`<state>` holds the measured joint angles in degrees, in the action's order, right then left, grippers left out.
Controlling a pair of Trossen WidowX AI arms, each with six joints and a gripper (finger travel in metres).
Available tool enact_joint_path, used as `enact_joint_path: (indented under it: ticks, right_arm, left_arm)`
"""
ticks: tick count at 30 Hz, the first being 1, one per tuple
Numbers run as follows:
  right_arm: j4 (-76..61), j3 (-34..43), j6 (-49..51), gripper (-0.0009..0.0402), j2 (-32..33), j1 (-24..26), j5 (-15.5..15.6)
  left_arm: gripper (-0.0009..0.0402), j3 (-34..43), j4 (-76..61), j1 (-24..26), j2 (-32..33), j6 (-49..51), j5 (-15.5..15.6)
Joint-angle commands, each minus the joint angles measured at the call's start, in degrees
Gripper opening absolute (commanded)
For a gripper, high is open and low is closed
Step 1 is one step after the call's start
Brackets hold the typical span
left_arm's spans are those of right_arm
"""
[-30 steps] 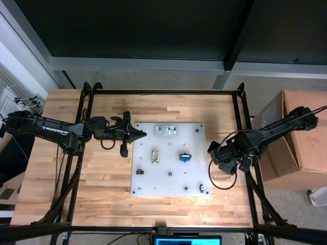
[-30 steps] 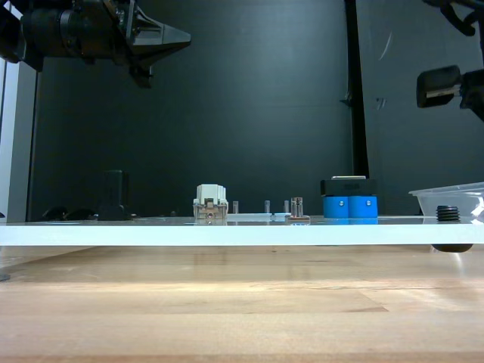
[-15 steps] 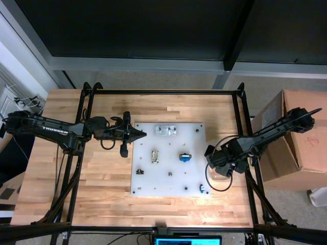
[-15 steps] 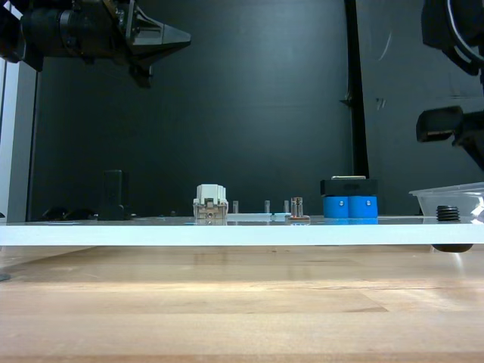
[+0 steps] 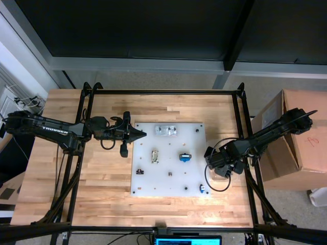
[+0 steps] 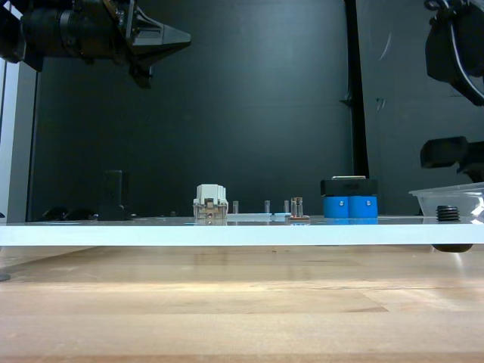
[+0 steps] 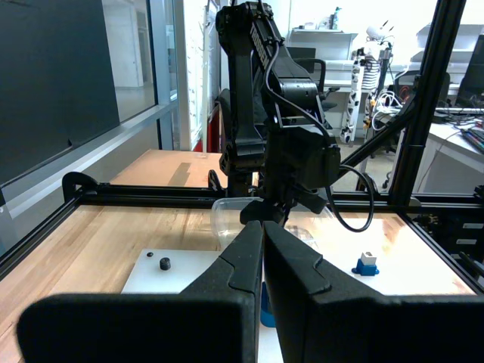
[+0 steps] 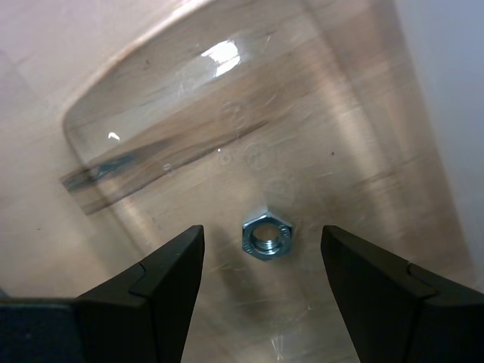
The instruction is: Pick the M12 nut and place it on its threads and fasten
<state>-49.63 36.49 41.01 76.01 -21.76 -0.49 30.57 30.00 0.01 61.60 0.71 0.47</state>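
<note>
Right hand (image 8: 262,233) spread over clear tray (image 8: 151,113); M12 nut (image 8: 268,239) lies free inside. Left hand (image 5: 142,134) pressed together, raised at board's (image 5: 153,179) left edge.

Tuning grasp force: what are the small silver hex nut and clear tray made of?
Nut, loose in tray: shiny metal, likely plated steel. Tray: scuffed clear plastic, wood visible through. Right gripper open above nut; left gripper shut, over board's left edge.
</note>
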Motion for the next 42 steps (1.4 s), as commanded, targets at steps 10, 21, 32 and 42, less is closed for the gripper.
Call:
enact_joint_path:
  ticks: [10, 21, 32, 42]
  right_arm:
    - [2.51, -1.68, -0.04, 0.0196, 0.02, 0.04, -0.04]
    - [2.62, -1.79, -0.04, 0.0099, 0.02, 0.02, 0.0]
    - [2.82, -1.42, -0.15, 0.0029, -0.07, 0.02, 0.02]
    - [-3.34, 3.69, -0.2, 0.0008, -3.04, -0.02, 0.02]
  left_arm:
    - [0.0, 0.0, -0.02, 0.0, 0.0, -0.02, 0.0]
    - [0.0, 0.0, -0.07, -0.02, 0.0, 0.0, 0.0]
    - [0.0, 0.0, -0.07, 0.0, 0.0, 0.0, 0.0]
    - [0.0, 0.0, -0.07, 0.0, 0.0, 0.0, 0.0]
